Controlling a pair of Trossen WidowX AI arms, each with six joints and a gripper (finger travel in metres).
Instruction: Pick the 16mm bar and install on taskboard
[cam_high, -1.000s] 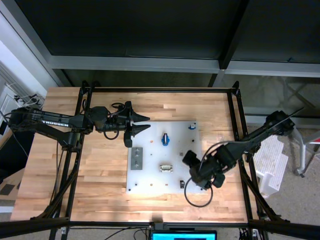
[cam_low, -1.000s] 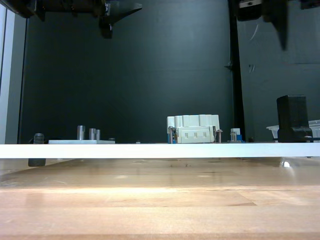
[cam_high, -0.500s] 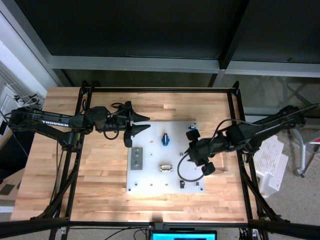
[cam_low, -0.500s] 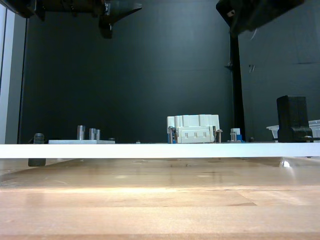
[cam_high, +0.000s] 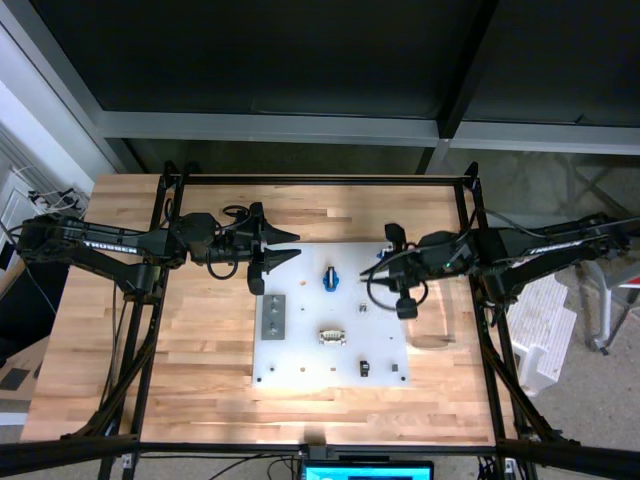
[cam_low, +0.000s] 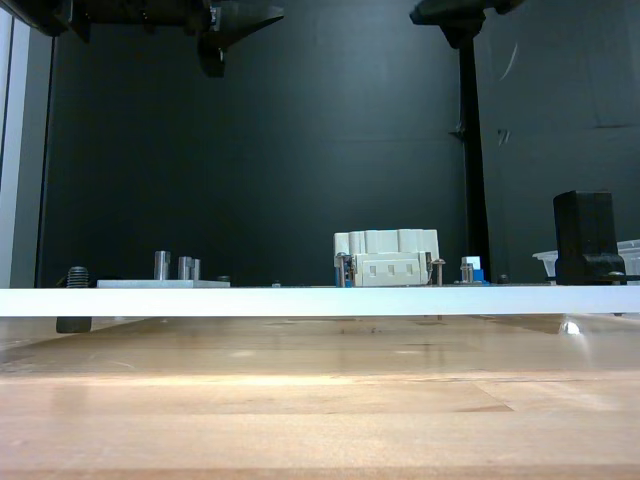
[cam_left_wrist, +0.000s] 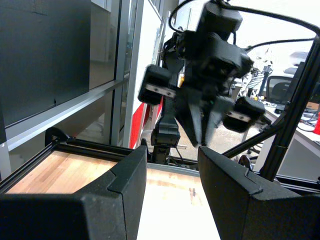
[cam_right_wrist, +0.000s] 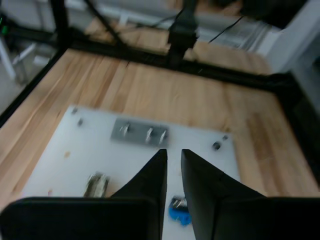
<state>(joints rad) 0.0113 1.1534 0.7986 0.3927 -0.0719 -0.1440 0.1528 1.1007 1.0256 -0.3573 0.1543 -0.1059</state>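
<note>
Three steel bars stand upright in the grey block (cam_high: 272, 318) on the white taskboard (cam_high: 300, 372); they also show as bars (cam_low: 162, 265) and bars (cam_right_wrist: 149, 134). Which one is the 16mm bar I cannot tell. My left gripper (cam_high: 299, 245) hovers open over the board's far left corner, pointing right, with nothing between its fingers (cam_left_wrist: 125, 180). My right gripper (cam_high: 368, 282) hangs over the board's far right part, pointing left. The right gripper (cam_right_wrist: 173, 152) is shut, with nothing seen between its fingers. From the left wrist, the right gripper (cam_left_wrist: 200, 132) faces me.
On the board sit a blue knob (cam_high: 331, 278), a white connector (cam_high: 333, 337) and a small black block (cam_high: 366, 369). A black frame (cam_high: 470, 260) rails the table's sides. A white tray (cam_high: 545, 320) lies off the table's right edge.
My right gripper has swung from the board's near right corner up and back to its far right part, turning to point left. The left arm and the bars have not moved.
</note>
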